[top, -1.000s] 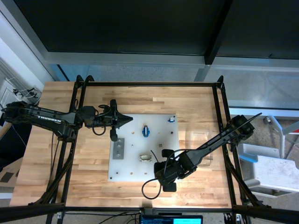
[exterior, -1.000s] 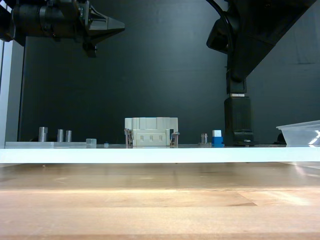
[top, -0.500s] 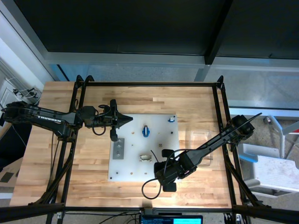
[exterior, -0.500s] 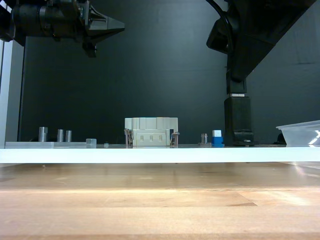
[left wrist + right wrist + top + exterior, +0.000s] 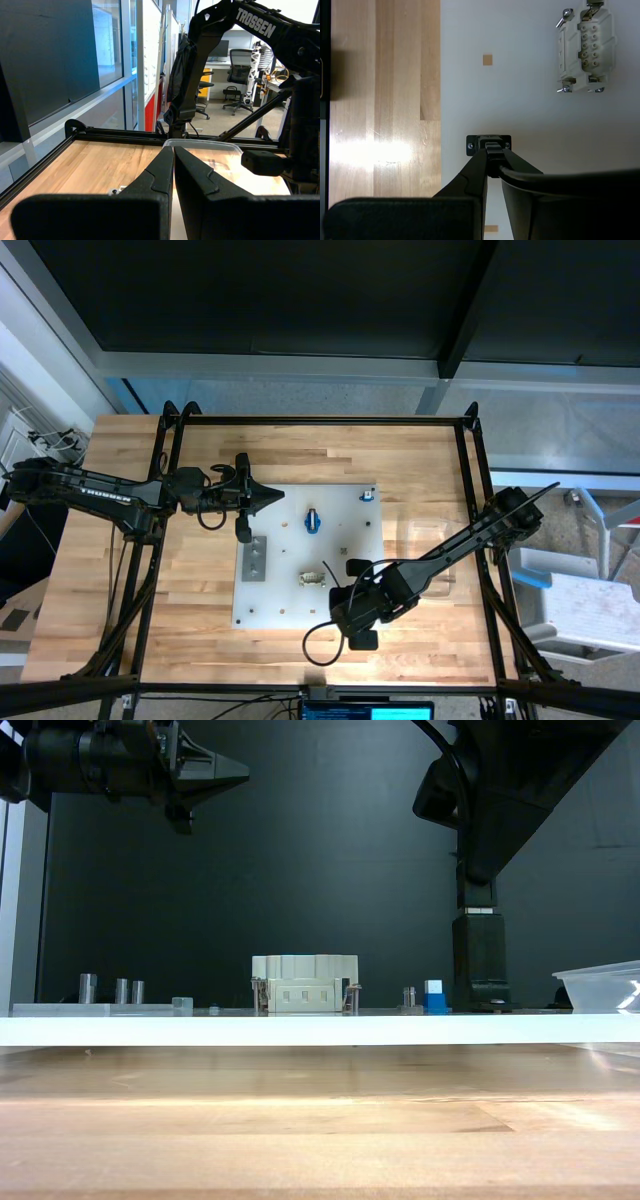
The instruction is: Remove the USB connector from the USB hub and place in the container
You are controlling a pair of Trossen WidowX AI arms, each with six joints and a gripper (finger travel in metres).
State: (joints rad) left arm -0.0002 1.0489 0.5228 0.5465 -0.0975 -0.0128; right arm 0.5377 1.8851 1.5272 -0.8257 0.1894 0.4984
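Step in hand is the unplug: right gripper (image 5: pixel 492 155) is down on the white board (image 5: pixel 285 605), toward its near right part, fingers clenched on the USB connector (image 5: pixel 491 146), whose plug sits in the USB hub (image 5: pixel 472 145). Best to pull straight out along the socket with no twist and a firm grip, then carry to the container (image 5: pixel 420 530) just off the board's right edge. Right arm reaches in low, with its wrist pointing down. Left gripper (image 5: pixel 275 496) hovers high over the board's far left edge, fingers pressed together, empty.

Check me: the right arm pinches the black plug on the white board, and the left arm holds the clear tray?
No: the left wrist view shows the left gripper empty, fingers shut, raised over the board, far left. The right gripper does pinch the USB connector there.
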